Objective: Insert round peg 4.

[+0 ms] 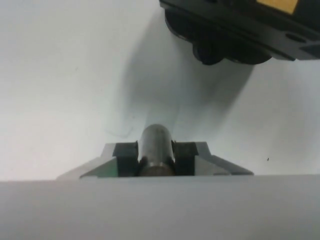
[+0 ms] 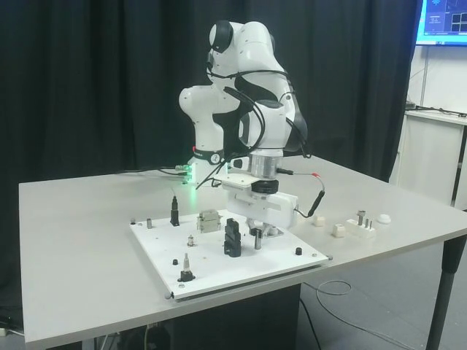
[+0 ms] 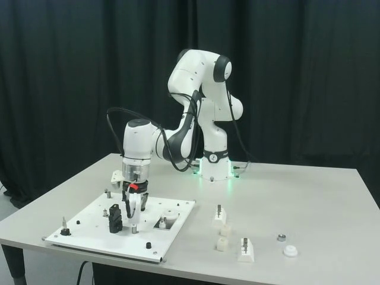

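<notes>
Right now I see the gripper [image 1: 156,165] clamped on the round peg [image 1: 155,145]: in the wrist view the grey metal cylinder sits squeezed between the two black finger pads [image 1: 126,157], its rounded end sticking out past them toward the white board [image 1: 60,75]. A black fixture [image 1: 235,30] stands on that board a little beyond the peg's tip, apart from it.

From the first room view, the gripper [image 2: 257,232] hangs low over the white board [image 2: 219,273], with the peg [image 2: 257,238] pointing down, upright as far as I can judge. It is just beside a black block [image 2: 232,239] mounted on the board. Whether the peg's tip touches the board or is just above it, I cannot tell from here.

The second room view agrees: the gripper [image 3: 133,214] is down over the middle of the board [image 3: 95,237], next to the black block [image 3: 114,218]. The white arm [image 3: 196,107] bends forward from its base at the rear of the grey table [image 3: 309,202]. Several small white holders [image 3: 246,249] stand on the table, well apart from the board
</notes>
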